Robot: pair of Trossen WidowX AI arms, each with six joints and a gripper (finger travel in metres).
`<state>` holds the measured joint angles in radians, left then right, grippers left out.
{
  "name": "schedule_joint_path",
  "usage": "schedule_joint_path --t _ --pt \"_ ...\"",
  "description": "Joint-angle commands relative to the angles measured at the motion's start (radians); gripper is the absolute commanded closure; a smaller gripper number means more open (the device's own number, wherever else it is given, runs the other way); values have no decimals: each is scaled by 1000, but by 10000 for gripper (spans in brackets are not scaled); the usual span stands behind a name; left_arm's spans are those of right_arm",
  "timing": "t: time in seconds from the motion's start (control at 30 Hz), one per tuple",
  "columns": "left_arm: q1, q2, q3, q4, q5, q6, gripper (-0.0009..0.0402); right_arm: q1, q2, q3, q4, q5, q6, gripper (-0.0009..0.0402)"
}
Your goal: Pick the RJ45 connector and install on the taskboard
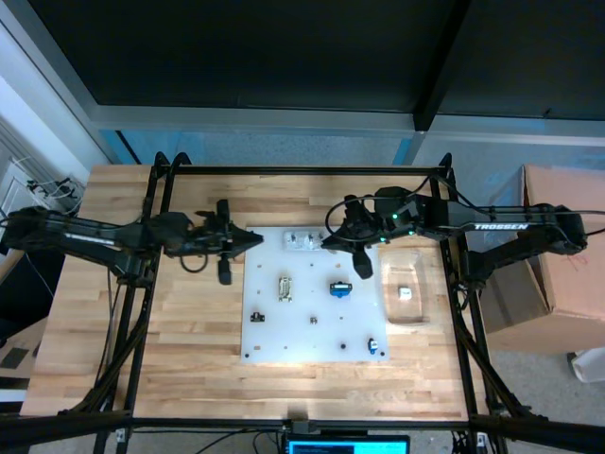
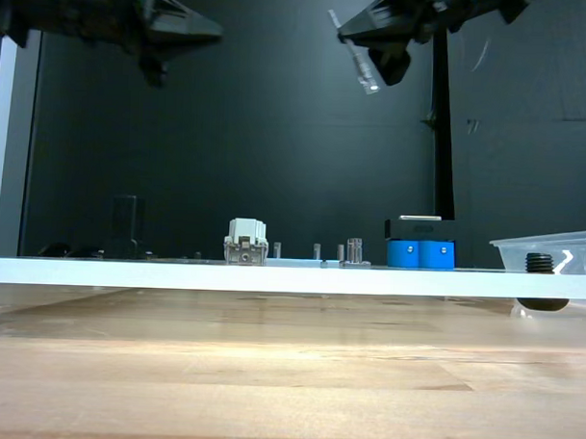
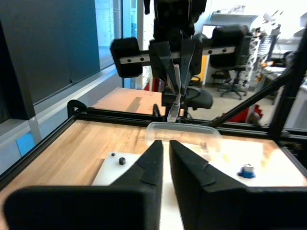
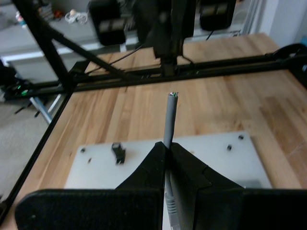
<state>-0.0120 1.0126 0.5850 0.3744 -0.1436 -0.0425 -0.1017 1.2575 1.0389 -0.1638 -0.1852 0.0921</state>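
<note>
My right gripper (image 1: pixel 333 242) hangs high over the back edge of the white taskboard (image 1: pixel 312 326), shut on the RJ45 connector's short grey cable (image 4: pixel 170 120). The cable (image 2: pixel 362 68) slants down from the fingers, well clear of the board. In the left wrist view the same cable (image 3: pixel 175 91) hangs from the right gripper (image 3: pixel 175 64). The plug body itself is hidden between the fingers. My left gripper (image 1: pixel 253 241) hovers at a similar height over the board's back left edge, pointing at the right one. Its fingers (image 3: pixel 151 160) stand shut with nothing between them.
On the board stand a grey-white socket block (image 2: pixel 246 247), a blue block (image 2: pixel 422 253) and several small posts. A clear plastic tray (image 1: pixel 408 320) with a small white part lies right of the board. A black frame rail (image 1: pixel 302 170) borders the table.
</note>
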Motion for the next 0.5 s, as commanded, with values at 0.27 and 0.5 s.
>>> schedule_joint_path --t 0.27,0.5 --pt "6 274 78 158 2 4 212 -16 35 0 261 -81 18 393" --pt "19 423 203 157 4 9 187 -23 35 -1 296 -119 31 393"
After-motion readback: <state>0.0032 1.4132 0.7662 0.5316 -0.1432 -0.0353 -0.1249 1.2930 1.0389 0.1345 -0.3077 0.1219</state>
